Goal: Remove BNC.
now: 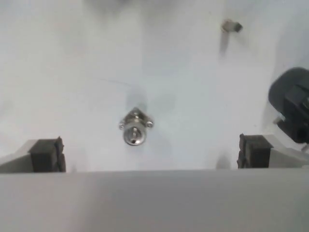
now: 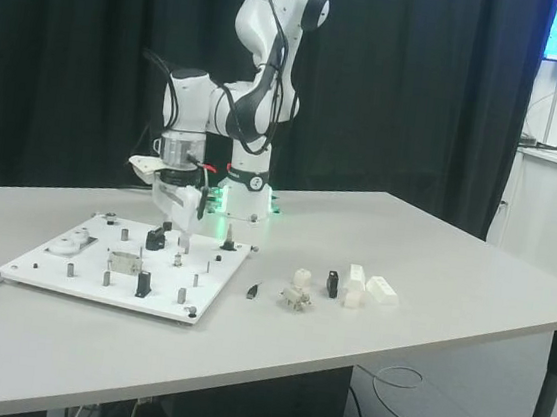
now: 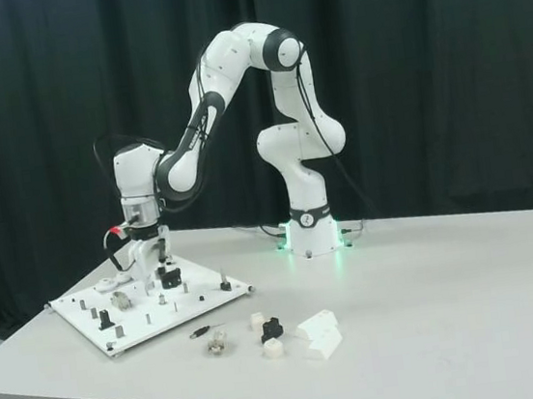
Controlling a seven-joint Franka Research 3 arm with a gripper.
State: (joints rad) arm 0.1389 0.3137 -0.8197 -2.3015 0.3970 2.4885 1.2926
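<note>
Pincer [image 1: 149, 153] hangs above the white board [image 2: 60, 269] with its fingers [image 1: 47, 155] wide apart, holding nothing. BNC connector [image 1: 135, 127] sits upright on the board, seated in place, in the gap between the two fingertips but below them — no contact. Black part [image 1: 292, 108] is mounted nearby on the board. Loose small white and black pieces [image 2: 350, 285] lie on the grey table [image 2: 434, 256] beside the board — well apart from the arm.

Black part [image 1: 292, 107] running off the wrist view's edge; small stud [image 1: 231, 26] blurring out, possibly a peg; gripper body hiding the board [image 1: 159, 72] beneath.
</note>
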